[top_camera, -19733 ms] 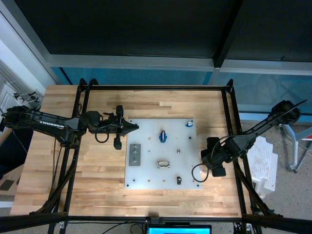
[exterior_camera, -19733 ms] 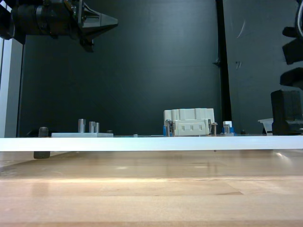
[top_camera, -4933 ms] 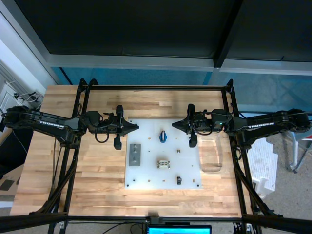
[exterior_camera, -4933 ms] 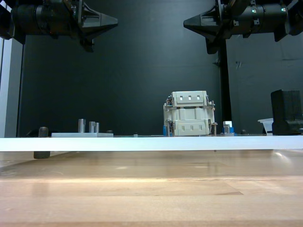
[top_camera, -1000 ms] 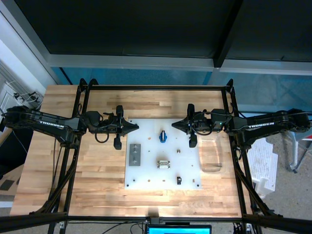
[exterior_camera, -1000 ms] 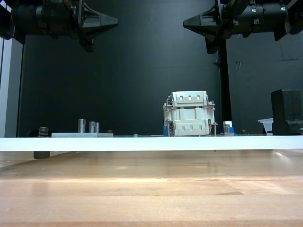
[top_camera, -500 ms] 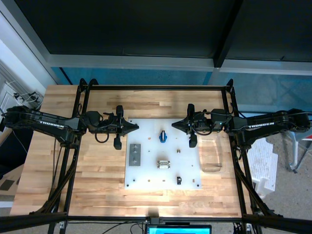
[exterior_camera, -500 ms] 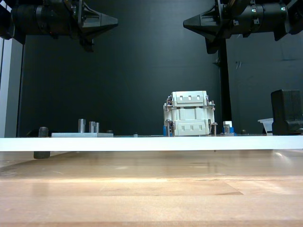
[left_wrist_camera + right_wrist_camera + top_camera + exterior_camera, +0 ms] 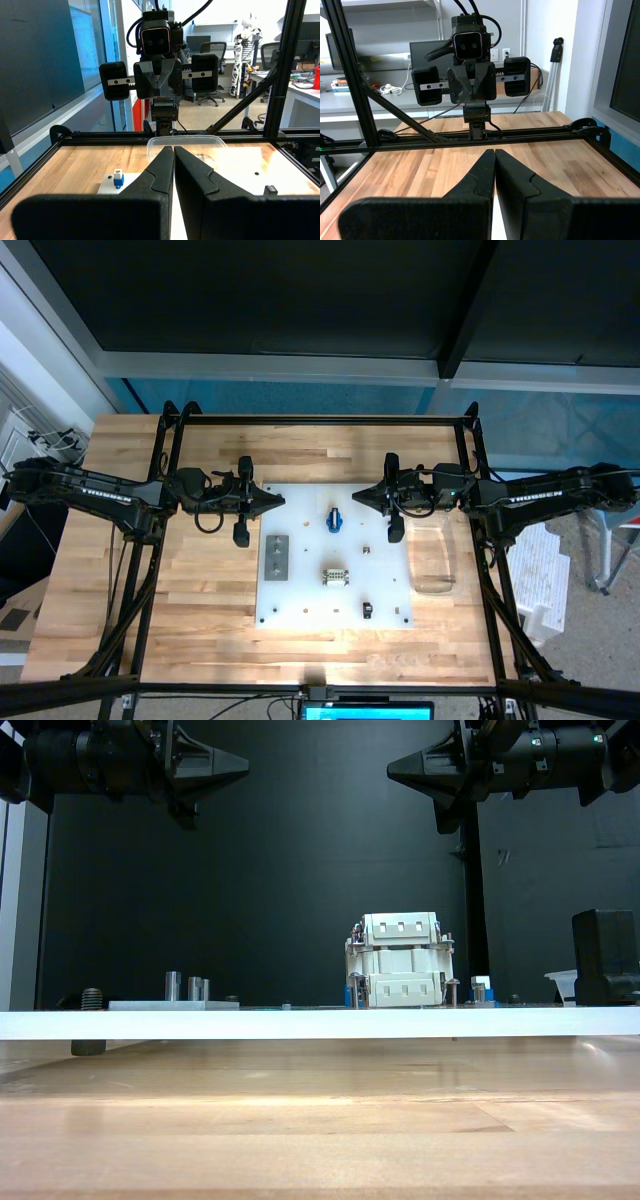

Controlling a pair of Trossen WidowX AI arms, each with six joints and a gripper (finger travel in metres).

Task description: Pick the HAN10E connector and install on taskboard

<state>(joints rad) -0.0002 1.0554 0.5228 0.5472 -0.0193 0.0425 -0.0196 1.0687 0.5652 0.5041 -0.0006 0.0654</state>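
Below and between the left claw [image 9: 275, 501] and right claw [image 9: 360, 498], both raised, empty, fingers pressed together, the small beige-grey rectangular HAN10E connector [image 9: 335, 577] sits mated on the large white square taskboard [image 9: 300, 612], so installation looks finished.

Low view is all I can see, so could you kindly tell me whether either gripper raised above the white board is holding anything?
Observer: No. The left gripper, high over the large white square taskboard's far left corner, is shut and empty.
Operator: And the other one?
Observer: The right gripper, high over its far right part, is shut and empty too.
Operator: Where does the connector sit?
Observer: The pale beige block HAN10E connector stands just nearer than the board's middle, apart from both grippers.
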